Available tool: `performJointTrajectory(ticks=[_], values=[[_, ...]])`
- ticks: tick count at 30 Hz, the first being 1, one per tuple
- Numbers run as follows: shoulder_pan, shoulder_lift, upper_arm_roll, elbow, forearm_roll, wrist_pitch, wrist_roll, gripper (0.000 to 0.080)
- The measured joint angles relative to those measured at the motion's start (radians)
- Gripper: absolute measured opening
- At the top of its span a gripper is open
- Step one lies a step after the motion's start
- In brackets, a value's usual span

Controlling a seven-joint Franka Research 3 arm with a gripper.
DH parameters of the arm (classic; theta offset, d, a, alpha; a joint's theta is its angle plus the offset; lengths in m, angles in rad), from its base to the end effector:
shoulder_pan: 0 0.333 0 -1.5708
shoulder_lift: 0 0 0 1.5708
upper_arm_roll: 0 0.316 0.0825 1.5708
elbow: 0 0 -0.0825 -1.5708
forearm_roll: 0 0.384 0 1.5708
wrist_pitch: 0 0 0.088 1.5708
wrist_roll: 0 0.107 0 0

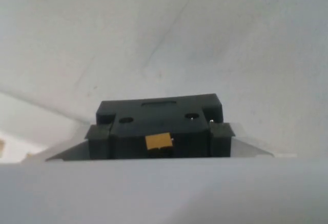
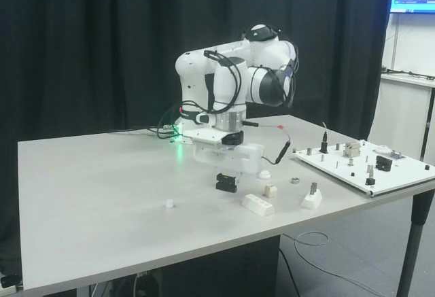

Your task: Insert D-SUB.

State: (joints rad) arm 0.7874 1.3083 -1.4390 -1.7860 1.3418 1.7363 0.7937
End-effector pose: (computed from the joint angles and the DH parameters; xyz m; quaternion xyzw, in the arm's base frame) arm 0.6094 -0.1763 0.2460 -0.6393 0.7689 0.0073 0.0022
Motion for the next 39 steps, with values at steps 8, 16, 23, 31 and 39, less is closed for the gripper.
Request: performJointTrajectory(ticks=[8,16,23,31,39], values=[[0.021,-0.006,-0.028,0.005,-0.002,-0.015,0.022,0.0387],[0.032,-0.006,-0.039,0.007,-0.005,-0.018,0.033,0.0387],[0.035,-0.006,-0.045,0.012,-0.016,-0.018,0.038,0.0387],[0.033,-0.006,-0.052,0.023,-0.030,-0.018,0.044,0.0387],[0.032,-0.008,-0.057,0.047,-0.031,-0.021,0.017,0.0387]])
